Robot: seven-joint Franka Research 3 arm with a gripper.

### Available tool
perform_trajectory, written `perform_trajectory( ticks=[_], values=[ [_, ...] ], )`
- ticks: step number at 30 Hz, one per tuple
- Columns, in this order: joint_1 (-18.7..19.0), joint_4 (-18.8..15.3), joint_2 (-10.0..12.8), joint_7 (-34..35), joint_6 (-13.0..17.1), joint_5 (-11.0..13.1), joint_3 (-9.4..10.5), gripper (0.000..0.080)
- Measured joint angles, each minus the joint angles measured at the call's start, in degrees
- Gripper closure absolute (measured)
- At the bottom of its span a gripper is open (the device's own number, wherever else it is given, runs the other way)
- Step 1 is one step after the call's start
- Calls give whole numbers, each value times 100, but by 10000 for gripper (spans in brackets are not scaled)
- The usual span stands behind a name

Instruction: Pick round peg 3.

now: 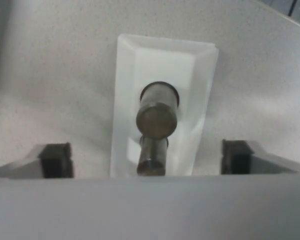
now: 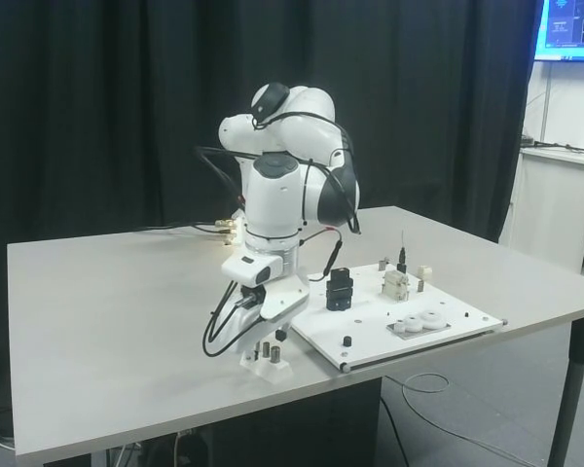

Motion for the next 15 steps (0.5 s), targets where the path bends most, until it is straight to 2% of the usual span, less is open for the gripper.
perform_trajectory(
  ticks=[1, 2, 3, 4, 9, 10, 15],
  values=[
    [0, 0, -1, 17, 0, -18, 9, 3],
    [0, 0, -2, 27, 0, -35, 17, 94],
    [0, 0, -3, 35, 0, -50, 26, 94],
    [0, 0, -4, 42, 0, -61, 32, 256],
    [1, 0, -15, 88, 0, -122, 67, 256],
    [1, 0, -18, 96, 0, -134, 76, 416],
    [1, 0, -35, 151, 0, -189, 103, 416]
  ],
)
